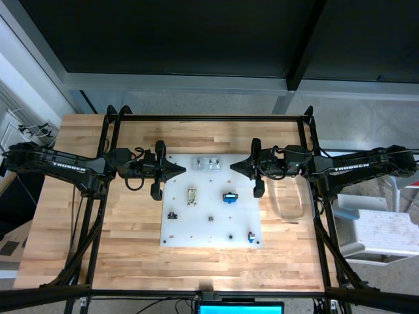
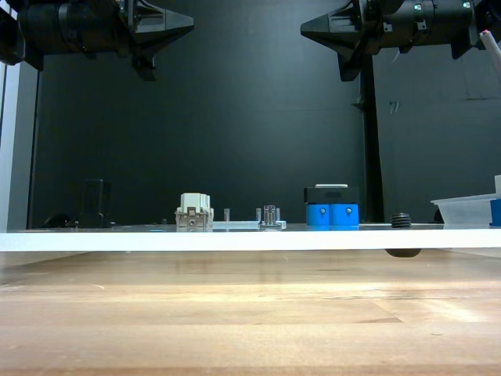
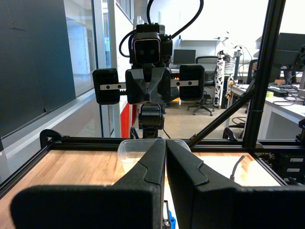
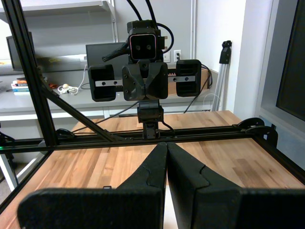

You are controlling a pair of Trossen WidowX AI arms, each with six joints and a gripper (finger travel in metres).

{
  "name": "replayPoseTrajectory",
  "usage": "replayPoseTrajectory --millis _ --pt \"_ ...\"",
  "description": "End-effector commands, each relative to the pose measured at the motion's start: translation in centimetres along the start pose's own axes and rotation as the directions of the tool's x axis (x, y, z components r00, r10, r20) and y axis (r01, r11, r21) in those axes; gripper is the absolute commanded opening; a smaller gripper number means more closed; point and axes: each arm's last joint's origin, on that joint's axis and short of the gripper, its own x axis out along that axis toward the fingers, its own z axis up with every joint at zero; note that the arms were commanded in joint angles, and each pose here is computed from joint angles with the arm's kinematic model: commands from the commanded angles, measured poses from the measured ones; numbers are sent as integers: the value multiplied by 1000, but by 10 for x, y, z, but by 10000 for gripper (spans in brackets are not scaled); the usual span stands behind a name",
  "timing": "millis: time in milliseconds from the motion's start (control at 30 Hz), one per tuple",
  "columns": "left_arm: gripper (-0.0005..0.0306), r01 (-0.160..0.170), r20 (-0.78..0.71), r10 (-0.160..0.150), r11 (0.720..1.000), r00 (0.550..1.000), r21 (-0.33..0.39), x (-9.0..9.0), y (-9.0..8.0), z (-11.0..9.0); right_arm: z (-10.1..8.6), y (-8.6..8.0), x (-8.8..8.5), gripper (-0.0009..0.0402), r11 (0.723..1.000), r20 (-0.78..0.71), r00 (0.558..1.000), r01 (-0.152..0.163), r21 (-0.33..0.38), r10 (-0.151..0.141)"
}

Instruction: Remove the rj45 connector and place it in the container

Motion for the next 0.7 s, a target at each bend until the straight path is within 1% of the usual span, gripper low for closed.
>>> replayPoseTrajectory --millis 33,533,567,600,633,667,700 --pt "1 0 0 0 1000 1000 0 0 0 0 -2 0 0 0 1000 -16 1000 1 1 -1" --pt "1 0 0 0 1000 1000 0 0 0 0 -2 0 0 0 1000 -16 1000 0 2 0" --pt "1 0 1 0 1000 1000 0 0 0 0 -2 0 0 0 1000 -16 1000 -3 2 3" --pt "1 0 0 0 1000 1000 0 0 0 0 -2 1 0 0 1000 -17 1000 -25 5 26" --pt "1 0 0 0 1000 1000 1 0 0 0 -1 1 0 0 999 -14 999 -37 30 38" --pt "1 0 1 0 1000 1000 0 0 0 0 0 1 0 0 998 -21 999 -26 57 28" --pt "1 0 1 0 1000 1000 0 0 0 0 0 1 0 0 998 -42 999 -10 62 13"
